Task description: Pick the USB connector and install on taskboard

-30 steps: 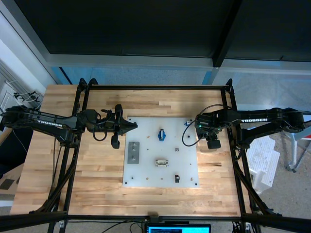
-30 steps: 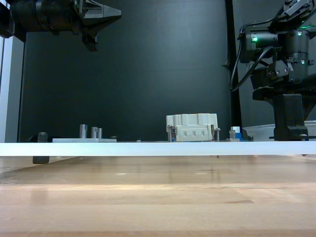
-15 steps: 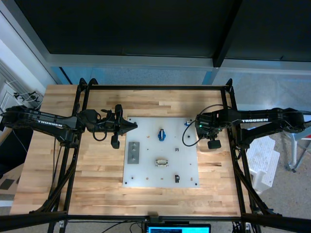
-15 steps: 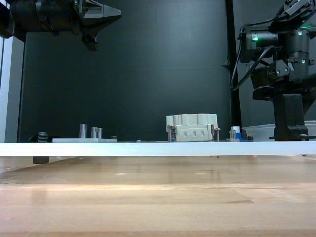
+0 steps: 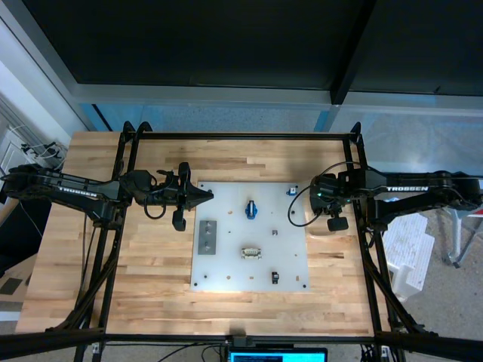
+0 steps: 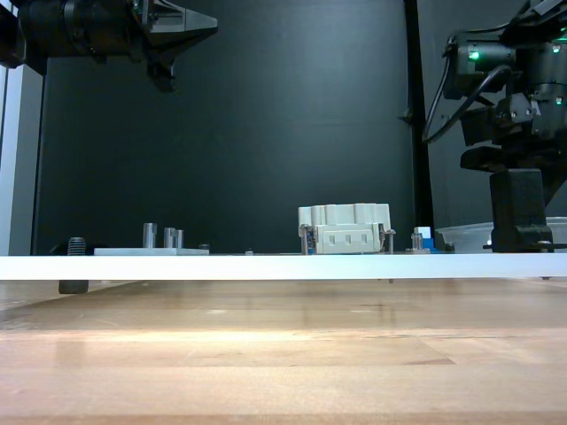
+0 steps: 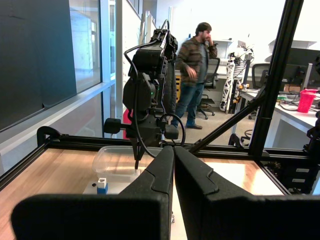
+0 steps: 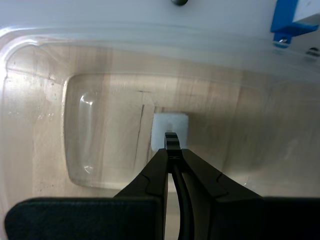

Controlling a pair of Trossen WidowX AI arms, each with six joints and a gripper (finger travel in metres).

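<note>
Swung the right gripper (image 8: 171, 150) a touch toward the right edge of the high view in the last second, fingers clenched on the USB connector (image 8: 170, 129) (white head, black cable running back between them) down in the clear plastic tub (image 8: 30, 55) right of centre — reads as the grasp made, with lift and carry to the taskboard (image 5: 226, 264) yet to come. Kept the left gripper (image 5: 205, 195) parked left of centre, fingers pressed together on nothing. Counting — two arms, one connector, one tub, one board bearing one grey metal block (image 5: 206, 237), one blue part (image 5: 251, 209), one beige multi-pin socket (image 5: 251, 253), one black fitting (image 5: 275, 277).
</note>
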